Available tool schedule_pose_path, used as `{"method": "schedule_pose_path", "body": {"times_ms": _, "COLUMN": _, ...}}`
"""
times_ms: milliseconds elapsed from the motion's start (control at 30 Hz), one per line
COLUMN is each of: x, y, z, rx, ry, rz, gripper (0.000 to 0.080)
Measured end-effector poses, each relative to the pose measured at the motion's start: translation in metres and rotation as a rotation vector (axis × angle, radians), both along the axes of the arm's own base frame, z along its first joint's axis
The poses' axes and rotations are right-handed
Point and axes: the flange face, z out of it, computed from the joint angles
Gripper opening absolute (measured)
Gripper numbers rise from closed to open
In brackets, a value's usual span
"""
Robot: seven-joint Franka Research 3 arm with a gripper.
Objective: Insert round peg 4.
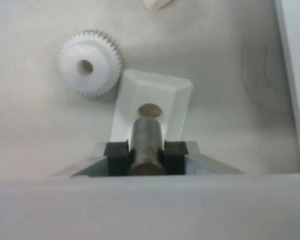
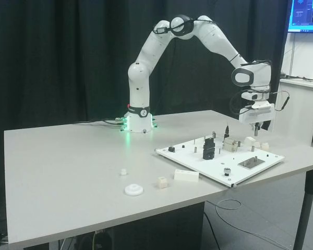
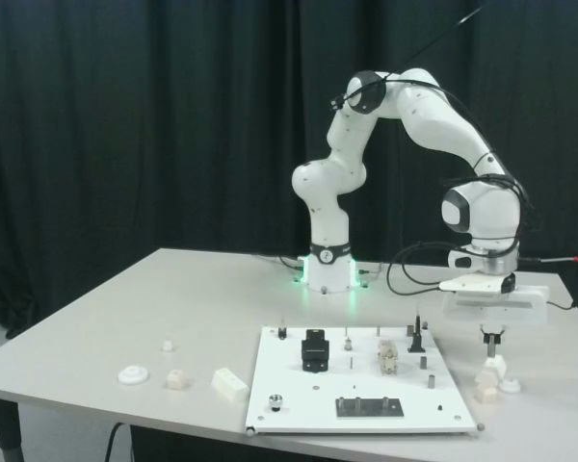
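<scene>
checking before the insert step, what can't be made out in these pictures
- Wrist view: the round peg sits clamped in the gripper; its lower tip is hidden against the white holder.
- Wrist view: the white board is cut off by the edge.
- Room views: the target hole on the white board is too small to pick out.
- Second room view: the peg under the gripper is too small to see.
</scene>
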Motion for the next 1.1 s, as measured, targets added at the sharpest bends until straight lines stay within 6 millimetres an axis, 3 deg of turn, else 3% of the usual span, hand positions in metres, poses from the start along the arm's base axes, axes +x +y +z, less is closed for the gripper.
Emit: {"method": "schedule_pose_path", "body": {"times_ms": 1100, "x": -0.001, "y": 0.003, "z": 0.012, "rx": 0.004, "ry": -0.003, "rz": 0.010, "gripper": 0.0146}}
